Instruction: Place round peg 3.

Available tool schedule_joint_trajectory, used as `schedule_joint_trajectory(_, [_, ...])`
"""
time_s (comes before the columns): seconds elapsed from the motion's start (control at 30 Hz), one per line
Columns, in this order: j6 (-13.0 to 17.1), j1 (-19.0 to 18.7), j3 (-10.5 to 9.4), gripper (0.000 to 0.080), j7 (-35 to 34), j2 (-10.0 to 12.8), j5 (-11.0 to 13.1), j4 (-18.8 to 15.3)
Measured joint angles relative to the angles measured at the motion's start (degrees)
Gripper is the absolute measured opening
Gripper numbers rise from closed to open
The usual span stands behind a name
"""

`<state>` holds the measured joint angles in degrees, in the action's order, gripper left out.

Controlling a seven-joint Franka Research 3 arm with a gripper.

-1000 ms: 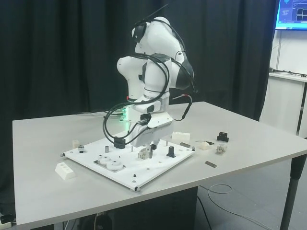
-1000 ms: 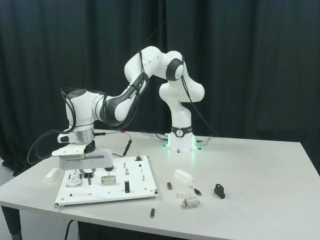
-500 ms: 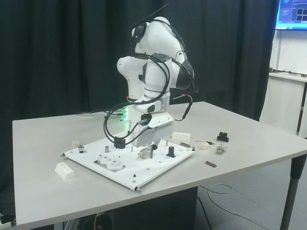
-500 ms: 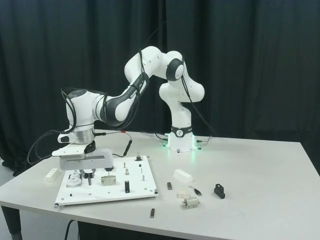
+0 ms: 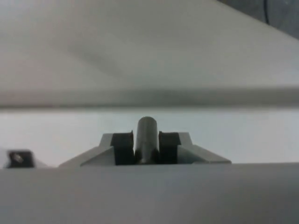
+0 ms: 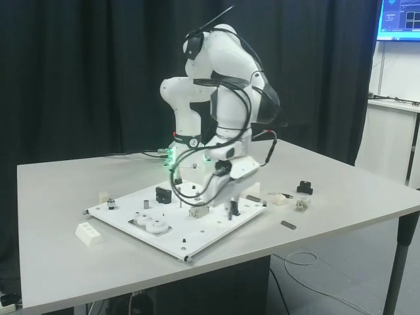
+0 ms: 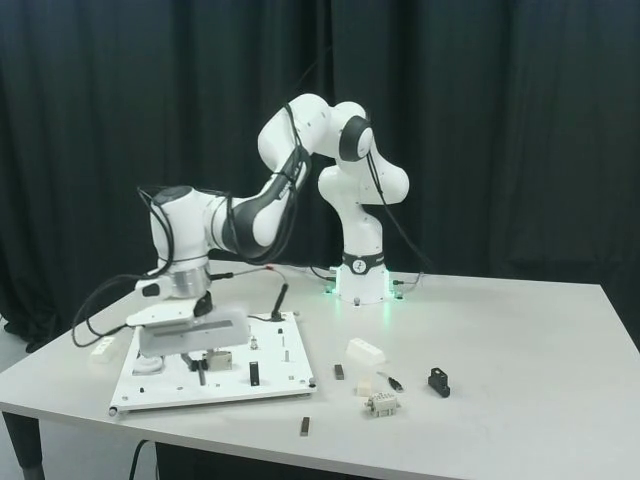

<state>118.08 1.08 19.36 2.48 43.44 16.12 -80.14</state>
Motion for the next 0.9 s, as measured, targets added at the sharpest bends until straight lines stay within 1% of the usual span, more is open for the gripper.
schedule_joint_trajectory(0.1, [1.0,-0.7,-0.85,0.0111,0.0,0.0,0.12,-0.7])
schedule_joint_trajectory(0.3, [4.55,-2.98,-1.72,0.0111,0.0,0.02,0.16,-3.03])
schedule_joint_trajectory(0.5, [8.68,-5.51,-1.72,0.0111,-0.68,0.02,0.16,-5.7])
schedule_joint_trajectory(0.63, [10.9,-6.74,-1.68,0.0111,-1.59,0.01,0.16,-7.17])
schedule_joint_trajectory(0.9, [13.37,-8.03,-1.59,0.0111,-3.15,-0.01,0.09,-9.0])
